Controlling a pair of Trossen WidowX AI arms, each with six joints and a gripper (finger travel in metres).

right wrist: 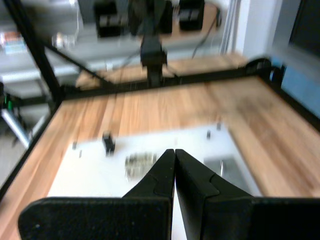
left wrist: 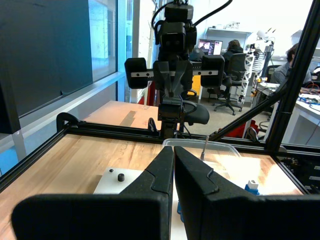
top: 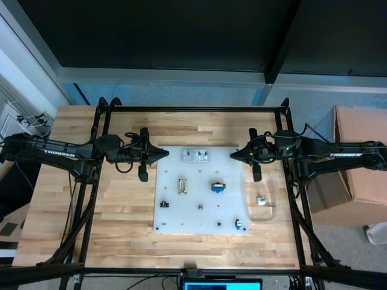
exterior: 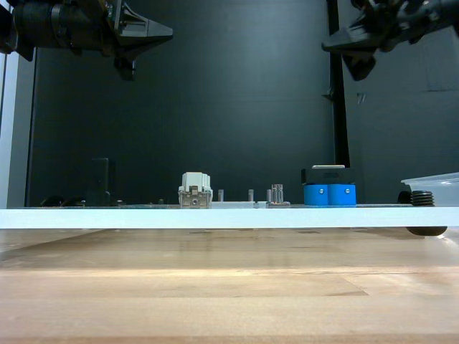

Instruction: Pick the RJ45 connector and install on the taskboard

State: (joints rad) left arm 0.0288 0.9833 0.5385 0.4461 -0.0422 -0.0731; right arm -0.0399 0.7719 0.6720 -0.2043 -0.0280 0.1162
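While left pincer (top: 164,153) and right pincer (top: 233,155) hover closed over taskboard (top: 181,212) edges, RJ45 connector (top: 261,199) seemingly lies in tray (top: 266,221).

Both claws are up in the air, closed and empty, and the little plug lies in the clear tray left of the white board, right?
Not quite: the clear tray holding the RJ45 connector sits right of the white board, as the high view shows. The left claw and right claw do hang shut and empty above the board's far corners.

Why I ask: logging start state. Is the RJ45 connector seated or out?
Out: the RJ45 connector lies free in the clear tray beside the taskboard; left claw and right claw, shut, hover above its edges.
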